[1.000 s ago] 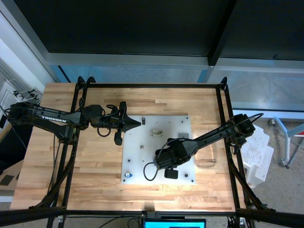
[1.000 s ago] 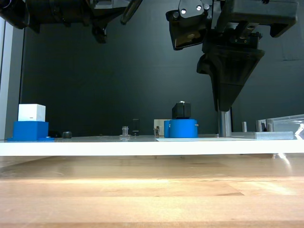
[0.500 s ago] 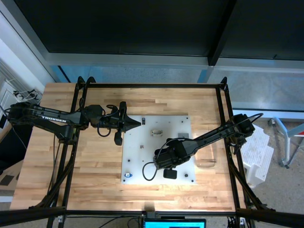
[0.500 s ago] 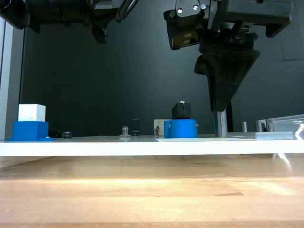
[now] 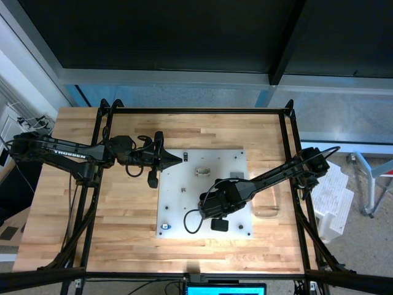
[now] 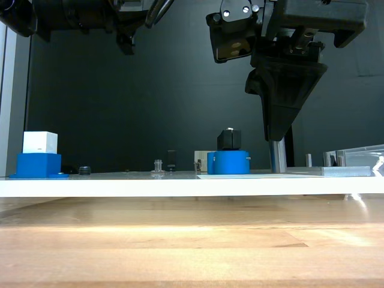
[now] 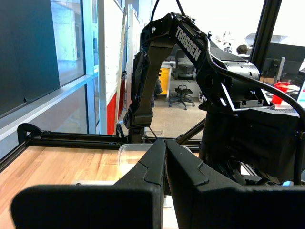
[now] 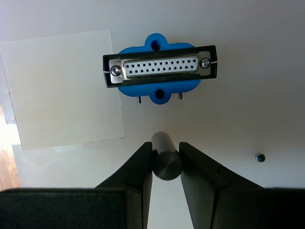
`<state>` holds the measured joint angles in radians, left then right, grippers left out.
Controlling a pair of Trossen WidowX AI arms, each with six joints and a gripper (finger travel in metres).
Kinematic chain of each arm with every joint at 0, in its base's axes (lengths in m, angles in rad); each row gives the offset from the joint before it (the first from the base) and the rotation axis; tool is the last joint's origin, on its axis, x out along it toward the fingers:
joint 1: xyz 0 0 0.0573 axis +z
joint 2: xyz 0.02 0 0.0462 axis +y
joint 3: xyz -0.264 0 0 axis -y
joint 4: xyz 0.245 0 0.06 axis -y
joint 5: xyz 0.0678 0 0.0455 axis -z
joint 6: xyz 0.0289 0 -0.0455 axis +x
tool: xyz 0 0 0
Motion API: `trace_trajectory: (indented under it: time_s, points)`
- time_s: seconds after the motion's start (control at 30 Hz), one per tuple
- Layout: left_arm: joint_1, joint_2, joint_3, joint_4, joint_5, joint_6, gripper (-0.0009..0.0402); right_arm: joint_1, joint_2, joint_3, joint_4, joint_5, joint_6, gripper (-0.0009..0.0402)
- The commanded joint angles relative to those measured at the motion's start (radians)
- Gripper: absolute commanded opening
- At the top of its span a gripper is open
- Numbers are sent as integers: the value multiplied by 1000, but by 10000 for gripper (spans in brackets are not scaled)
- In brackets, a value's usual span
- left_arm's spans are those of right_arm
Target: Pick the 16mm cylinder and install on the taskboard
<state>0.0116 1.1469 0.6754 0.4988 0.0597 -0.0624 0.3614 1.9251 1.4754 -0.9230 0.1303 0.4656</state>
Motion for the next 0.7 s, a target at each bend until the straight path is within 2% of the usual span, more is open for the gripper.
trace_trajectory:
  time_s: [0.03, 0.7]
  points:
    - [0, 0, 0, 0, 0, 0, 0, 0, 1, -1, -3, 0, 0, 4]
    - [0, 0, 0, 0, 0, 0, 0, 0, 1, -1, -48, 0, 0, 4]
